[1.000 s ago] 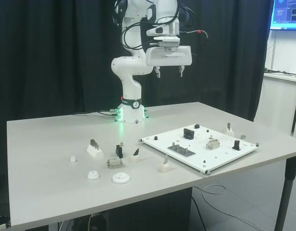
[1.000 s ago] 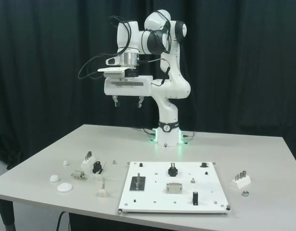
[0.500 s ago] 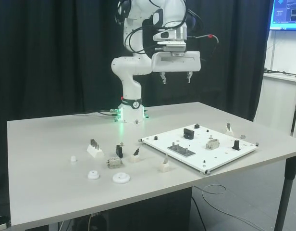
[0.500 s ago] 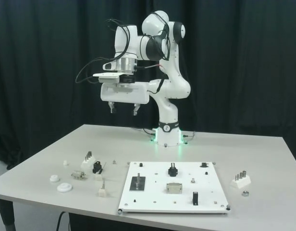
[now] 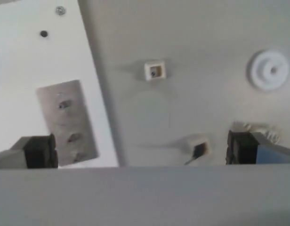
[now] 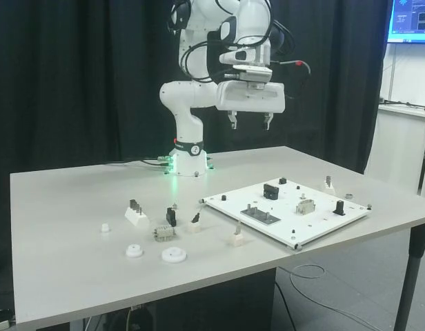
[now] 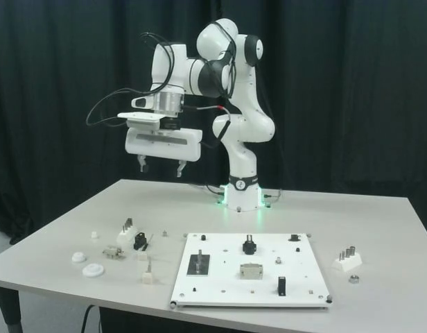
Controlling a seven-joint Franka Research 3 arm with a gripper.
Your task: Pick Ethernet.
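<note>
First room view: stands off a table (image 6: 74, 207) corner, facing the arm (image 6: 199, 83) obliquely; whole tabletop in frame.
Second room view: faces the arm (image 7: 234, 104) head-on from the table's (image 7: 380, 222) front edge, at similar range.
Wrist view: looks down, high above the table (image 5: 192, 28).
Shared: board (image 6: 288, 207) (image 7: 251, 270) (image 5: 22, 56) and loose parts.

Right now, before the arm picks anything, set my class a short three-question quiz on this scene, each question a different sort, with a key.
1. True or false: the white robot arm's end effector holds a part.
2. Where does the flat white square assembly board lie? A: on the grey table. B: on the floor. C: in the end effector.
3. Fill in: the light at the arm's base glows ___.

Key: 1 false, it hangs open and empty above the table; 2 A; 3 green.
</note>
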